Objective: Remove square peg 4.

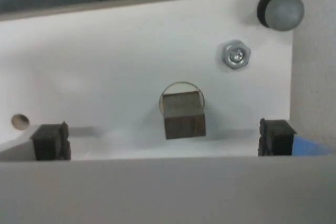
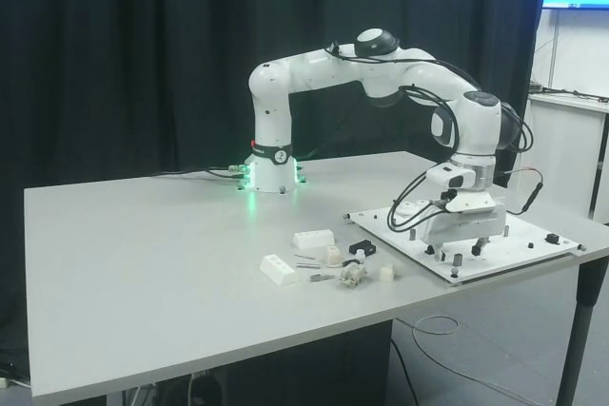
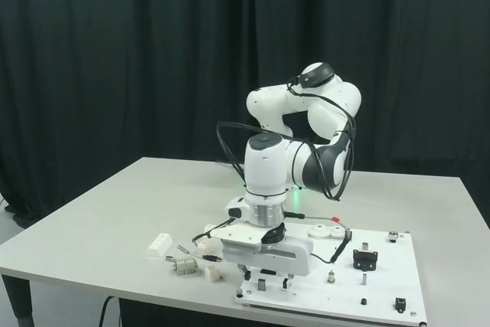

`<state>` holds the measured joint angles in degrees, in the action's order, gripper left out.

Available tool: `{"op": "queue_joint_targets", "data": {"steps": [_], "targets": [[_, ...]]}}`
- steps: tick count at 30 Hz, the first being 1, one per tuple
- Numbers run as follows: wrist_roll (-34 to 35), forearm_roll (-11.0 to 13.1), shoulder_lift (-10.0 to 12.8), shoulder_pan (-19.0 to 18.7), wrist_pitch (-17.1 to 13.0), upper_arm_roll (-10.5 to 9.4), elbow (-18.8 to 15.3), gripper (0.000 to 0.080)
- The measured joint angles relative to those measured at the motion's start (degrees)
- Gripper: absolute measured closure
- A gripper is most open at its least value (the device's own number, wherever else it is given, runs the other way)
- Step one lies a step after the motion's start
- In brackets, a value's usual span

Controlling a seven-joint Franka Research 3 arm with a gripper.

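Two black fingertip pads, one (image 1: 51,141) at nine o'clock of the peg and the other (image 1: 275,137) at three o'clock, frame the wrist view just past the grey underside of the hand; the white two-finger gripper (image 1: 163,140) stands wide open, holding nothing. Dead between those pads sits the dark square block of peg 4 (image 1: 184,115), upright in its seat on the flat white task board (image 1: 105,66), a thin round outline showing behind its top. Its flat side faces look square to the line between the fingers, so I judge that a straight descent followed by closing would catch it on two opposite faces, and the lift should follow the peg's upright axis. Beyond the peg, toward one o'clock, a grey hex nut with a bolt (image 1: 236,55) sits on the board, and farther on a grey round knob (image 1: 281,10) stands near the corner. From the first room view the white arm (image 2: 381,68) hangs the hand low over the board's near edge (image 2: 495,268)
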<state>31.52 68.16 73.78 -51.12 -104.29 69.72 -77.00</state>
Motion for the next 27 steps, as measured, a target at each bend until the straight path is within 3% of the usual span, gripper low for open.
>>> {"op": "queue_joint_targets", "data": {"steps": [27], "targets": [[2.2,-1.4,0.0,1.9,-1.5,-1.87,2.3,0.0003]]}}
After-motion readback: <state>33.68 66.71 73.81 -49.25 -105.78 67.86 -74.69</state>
